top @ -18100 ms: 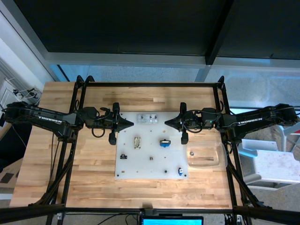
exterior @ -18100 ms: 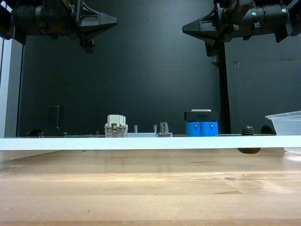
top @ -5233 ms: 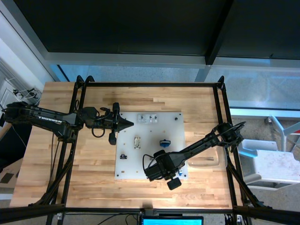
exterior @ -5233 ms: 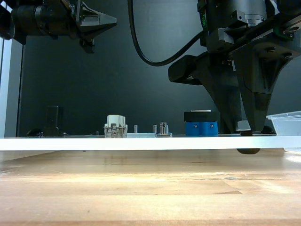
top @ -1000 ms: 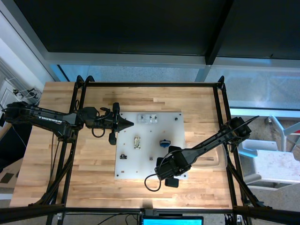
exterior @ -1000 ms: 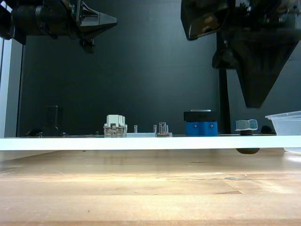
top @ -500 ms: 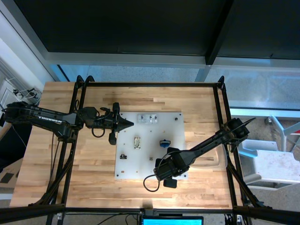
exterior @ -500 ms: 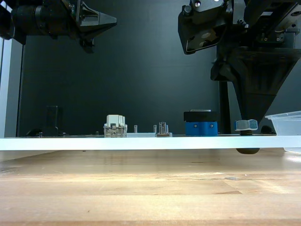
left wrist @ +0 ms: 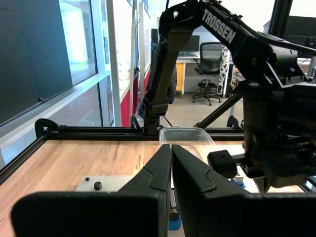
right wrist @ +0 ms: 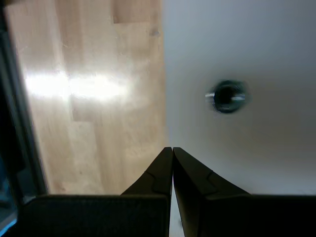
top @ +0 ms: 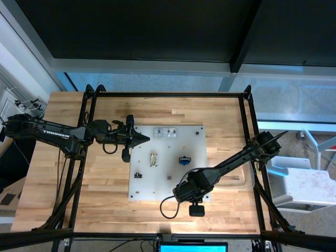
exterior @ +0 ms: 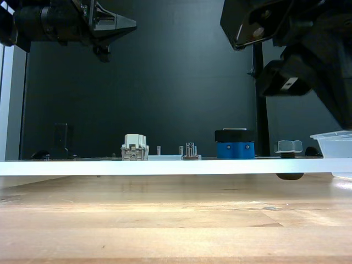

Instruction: Pick the M12 fastener and fasten on the M12 threads

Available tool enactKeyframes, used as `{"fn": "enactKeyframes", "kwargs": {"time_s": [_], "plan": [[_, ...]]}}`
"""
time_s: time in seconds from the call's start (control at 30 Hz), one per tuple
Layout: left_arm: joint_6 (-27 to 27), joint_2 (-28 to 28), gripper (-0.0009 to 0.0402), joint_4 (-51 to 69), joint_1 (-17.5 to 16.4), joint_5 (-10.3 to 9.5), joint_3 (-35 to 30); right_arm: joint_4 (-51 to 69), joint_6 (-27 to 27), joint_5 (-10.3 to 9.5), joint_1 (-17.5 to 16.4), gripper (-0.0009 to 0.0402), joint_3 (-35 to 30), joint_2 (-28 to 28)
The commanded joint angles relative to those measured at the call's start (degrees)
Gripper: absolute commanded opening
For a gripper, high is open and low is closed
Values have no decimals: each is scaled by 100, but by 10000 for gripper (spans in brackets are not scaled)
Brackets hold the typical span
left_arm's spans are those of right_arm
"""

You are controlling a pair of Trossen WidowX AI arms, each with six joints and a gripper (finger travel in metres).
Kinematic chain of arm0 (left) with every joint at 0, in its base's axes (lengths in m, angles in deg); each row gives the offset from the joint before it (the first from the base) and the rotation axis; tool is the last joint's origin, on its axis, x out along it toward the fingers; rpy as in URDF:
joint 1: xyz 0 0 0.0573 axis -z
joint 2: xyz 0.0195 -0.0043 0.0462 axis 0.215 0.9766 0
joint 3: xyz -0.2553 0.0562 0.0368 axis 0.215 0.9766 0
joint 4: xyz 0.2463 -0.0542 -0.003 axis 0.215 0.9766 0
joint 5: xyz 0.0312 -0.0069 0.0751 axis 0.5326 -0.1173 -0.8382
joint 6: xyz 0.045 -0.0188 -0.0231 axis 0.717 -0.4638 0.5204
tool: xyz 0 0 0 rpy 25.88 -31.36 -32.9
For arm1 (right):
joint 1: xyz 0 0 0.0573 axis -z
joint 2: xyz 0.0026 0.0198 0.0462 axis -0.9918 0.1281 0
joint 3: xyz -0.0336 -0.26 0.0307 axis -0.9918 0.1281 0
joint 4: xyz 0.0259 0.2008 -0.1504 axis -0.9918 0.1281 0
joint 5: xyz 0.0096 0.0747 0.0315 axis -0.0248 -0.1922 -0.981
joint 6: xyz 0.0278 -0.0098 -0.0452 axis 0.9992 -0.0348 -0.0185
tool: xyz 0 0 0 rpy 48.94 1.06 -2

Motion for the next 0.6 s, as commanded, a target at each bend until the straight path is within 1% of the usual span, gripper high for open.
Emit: {"fn": "enactKeyframes", "kwargs": {"time_s": [0.03, 0.07, 0.13, 0.33, 0.47, 0.6], "plan": [[0, 0, 0, -2, -2, 0, 0, 129, 111, 546, 13, 0, -2, -61], [0, 0, 0, -2, 0, 0, 0, 155, 131, 713, 15, 0, -2, -83], [0, 0, 0, -2, -2, 0, 0, 166, 203, 970, 24, 0, -4, -103], [0, 0, 0, -2, 0, 0, 0, 160, 400, 1272, 68, 0, 0, -61], [0, 0, 0, -2, -2, 0, 0, 127, 586, 1272, 66, 0, 0, 48], [0, 0, 0, -2, 0, 0, 0, 83, 645, 1272, 63, 0, 0, 120]]}}
